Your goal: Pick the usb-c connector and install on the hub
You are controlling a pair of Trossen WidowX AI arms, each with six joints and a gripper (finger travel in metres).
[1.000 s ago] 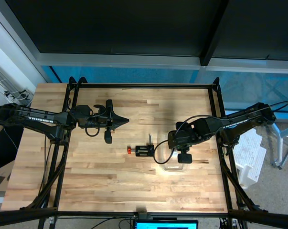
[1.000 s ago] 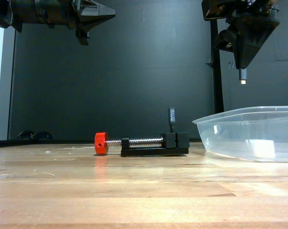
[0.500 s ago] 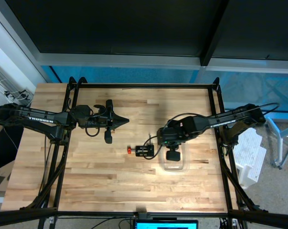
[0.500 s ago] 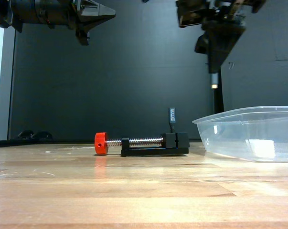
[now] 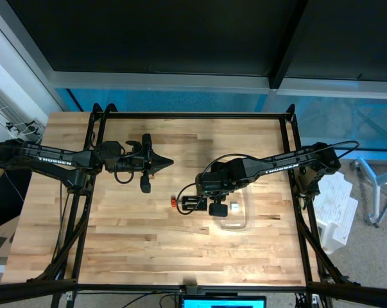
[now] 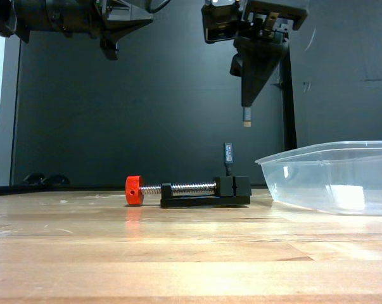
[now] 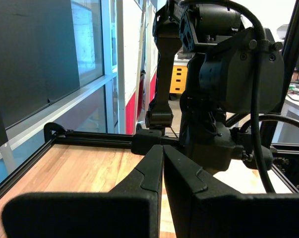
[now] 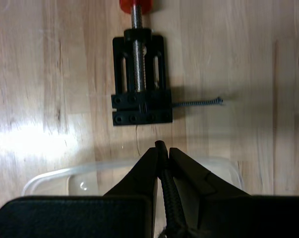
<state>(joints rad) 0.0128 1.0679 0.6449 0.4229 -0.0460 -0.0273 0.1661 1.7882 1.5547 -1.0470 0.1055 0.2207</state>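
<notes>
We see the bench (image 5: 116, 224) carrying a clear tray (image 6: 330, 174) just beside the hub (image 6: 206, 190). The left gripper (image 5: 171, 162) hangs parked well off to the side, its fingers pressed together. Our right gripper (image 6: 246, 104) hovers above the hub, pinching the usb-c connector (image 6: 246, 116) tip-down. The tip is apart from the hub's small upright piece (image 6: 228, 154). We judge that an offset descent could jam the tip on that piece's edge. That could twist the connector in the pinch or shove the seemingly loose hub.
</notes>
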